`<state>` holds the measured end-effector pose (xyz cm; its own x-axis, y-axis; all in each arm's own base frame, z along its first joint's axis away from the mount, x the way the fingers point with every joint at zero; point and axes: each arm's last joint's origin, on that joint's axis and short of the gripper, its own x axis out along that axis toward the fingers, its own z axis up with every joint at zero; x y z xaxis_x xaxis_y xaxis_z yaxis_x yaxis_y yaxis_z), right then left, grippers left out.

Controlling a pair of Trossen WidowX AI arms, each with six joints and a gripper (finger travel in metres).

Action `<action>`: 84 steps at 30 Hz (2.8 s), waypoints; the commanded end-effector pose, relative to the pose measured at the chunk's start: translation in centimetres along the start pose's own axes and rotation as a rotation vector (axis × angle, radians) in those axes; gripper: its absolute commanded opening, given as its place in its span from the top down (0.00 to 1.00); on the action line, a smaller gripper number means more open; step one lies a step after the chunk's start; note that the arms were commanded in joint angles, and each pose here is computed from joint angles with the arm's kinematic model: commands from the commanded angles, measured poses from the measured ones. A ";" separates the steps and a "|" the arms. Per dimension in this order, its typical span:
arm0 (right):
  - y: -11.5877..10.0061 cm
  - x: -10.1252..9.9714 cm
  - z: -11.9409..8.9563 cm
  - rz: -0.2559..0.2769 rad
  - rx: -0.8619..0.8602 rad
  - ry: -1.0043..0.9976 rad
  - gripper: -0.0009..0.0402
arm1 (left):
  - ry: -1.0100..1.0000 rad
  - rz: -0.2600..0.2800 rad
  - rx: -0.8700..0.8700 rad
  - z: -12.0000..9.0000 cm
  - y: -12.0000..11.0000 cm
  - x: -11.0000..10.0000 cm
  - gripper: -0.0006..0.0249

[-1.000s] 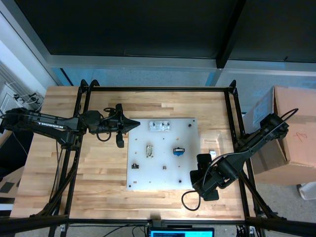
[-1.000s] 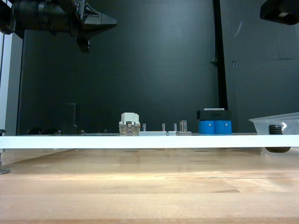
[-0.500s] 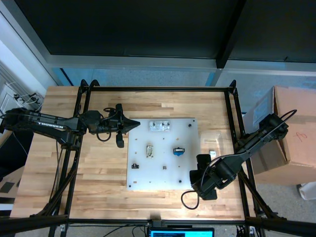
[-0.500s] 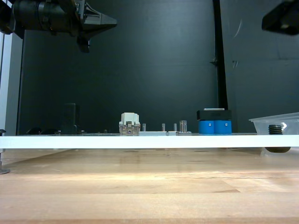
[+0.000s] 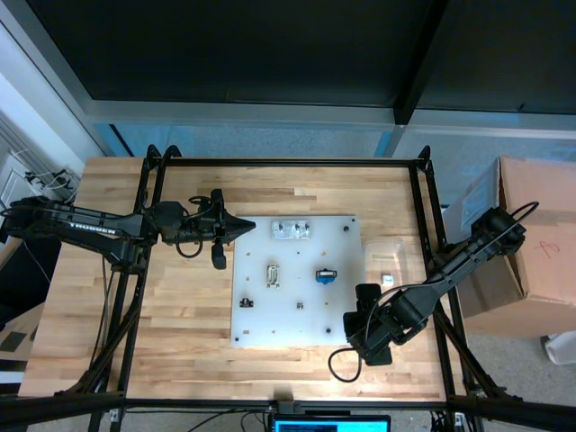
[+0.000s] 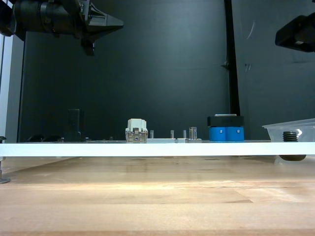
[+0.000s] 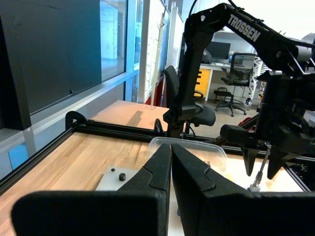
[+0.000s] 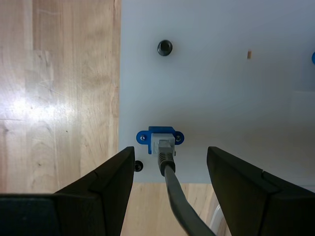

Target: Pick the RJ45 connector and install on the taskboard

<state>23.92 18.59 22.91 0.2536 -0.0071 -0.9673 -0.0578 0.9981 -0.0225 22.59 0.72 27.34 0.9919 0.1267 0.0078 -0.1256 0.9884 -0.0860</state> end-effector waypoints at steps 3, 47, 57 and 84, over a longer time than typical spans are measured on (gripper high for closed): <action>0.0 0.1 -0.1 -0.002 -0.003 0.002 0.59 | 0.000 0.000 0.000 0.0 0.0 0.0 0.98; 0.2 2.5 -1.0 -0.001 0.015 0.020 0.98 | -0.001 0.000 0.000 0.0 0.0 0.0 0.98; 0.1 1.6 -0.8 0.026 0.019 -0.005 0.87 | -0.001 0.000 0.000 0.0 0.0 0.0 0.98; -2.4 -4.6 -2.6 0.079 0.085 -0.092 0.53 | 0.000 0.000 0.000 0.0 0.0 0.0 0.98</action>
<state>20.49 16.09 26.57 0.3353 0.0713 -0.9394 0.0011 0.9971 0.0761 22.60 0.72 27.33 0.9919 0.1267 0.0074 -0.1256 0.9884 -0.0856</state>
